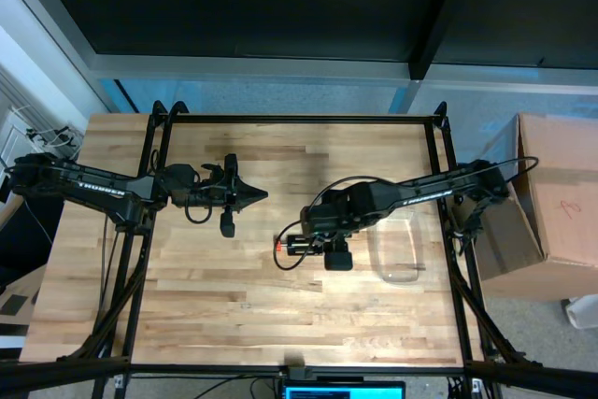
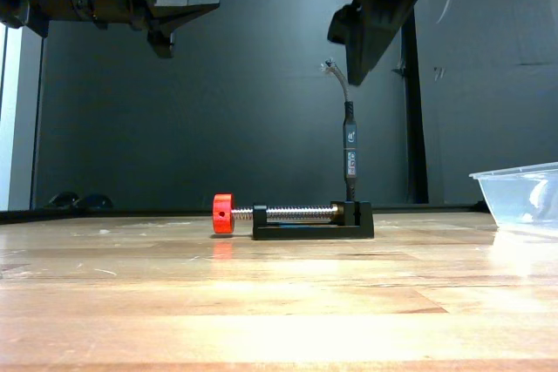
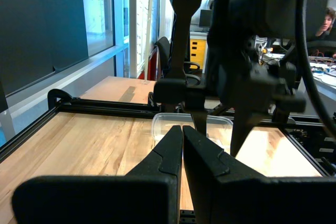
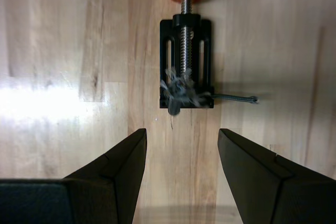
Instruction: Remove the USB-C connector from the USB-C receptacle and place in the container
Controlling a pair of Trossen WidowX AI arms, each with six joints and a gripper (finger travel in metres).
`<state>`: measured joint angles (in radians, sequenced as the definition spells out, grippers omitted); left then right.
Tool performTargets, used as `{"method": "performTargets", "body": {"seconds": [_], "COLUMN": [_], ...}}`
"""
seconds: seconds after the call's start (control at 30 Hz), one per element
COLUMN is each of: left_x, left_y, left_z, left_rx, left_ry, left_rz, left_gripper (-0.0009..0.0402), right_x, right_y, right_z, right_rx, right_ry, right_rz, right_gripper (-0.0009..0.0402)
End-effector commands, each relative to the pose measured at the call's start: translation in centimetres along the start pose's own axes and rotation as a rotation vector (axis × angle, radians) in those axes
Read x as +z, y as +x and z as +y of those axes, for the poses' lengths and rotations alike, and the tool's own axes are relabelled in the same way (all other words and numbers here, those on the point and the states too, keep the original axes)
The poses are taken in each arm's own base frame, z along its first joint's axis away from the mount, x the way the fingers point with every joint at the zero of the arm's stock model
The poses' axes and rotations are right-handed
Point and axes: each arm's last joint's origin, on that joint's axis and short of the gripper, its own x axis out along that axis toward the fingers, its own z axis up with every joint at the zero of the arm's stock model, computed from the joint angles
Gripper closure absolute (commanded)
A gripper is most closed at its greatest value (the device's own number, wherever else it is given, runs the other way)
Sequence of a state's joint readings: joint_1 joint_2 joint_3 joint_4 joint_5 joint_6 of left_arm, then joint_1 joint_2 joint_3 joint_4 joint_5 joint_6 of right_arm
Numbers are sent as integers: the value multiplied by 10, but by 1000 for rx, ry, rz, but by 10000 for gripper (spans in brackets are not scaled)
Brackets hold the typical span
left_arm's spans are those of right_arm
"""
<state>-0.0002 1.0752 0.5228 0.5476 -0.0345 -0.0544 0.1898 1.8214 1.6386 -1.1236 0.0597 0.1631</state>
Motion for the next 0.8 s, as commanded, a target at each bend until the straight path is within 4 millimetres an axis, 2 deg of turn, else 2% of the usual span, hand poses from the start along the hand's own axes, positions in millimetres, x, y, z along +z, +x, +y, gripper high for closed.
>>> {"method": "performTargets", "body": {"seconds": [0.03, 0.23, 0.43, 0.63, 0.8], "left_x": [0, 0, 0, 0, 0], "left_y": [0, 0, 0, 0, 0], "left_z": [0, 0, 0, 0, 0], "left_rx": [0, 0, 0, 0, 0], "left_ry": [0, 0, 0, 0, 0], "left_rz": [0, 0, 0, 0, 0], "left_gripper": [393, 393, 393, 393, 393], "right_x": [3, 8, 9, 9, 8], "right_y": [15, 28, 37, 39, 40], "right_z": [4, 6, 6, 4, 4], "right_rx": [-1, -2, 0, -4, -5], "right_ry": [-23, -32, -47, -53, -61], "right_rz": [32, 26, 32, 32, 37], "right_gripper": [205, 209, 239, 290, 352]}}
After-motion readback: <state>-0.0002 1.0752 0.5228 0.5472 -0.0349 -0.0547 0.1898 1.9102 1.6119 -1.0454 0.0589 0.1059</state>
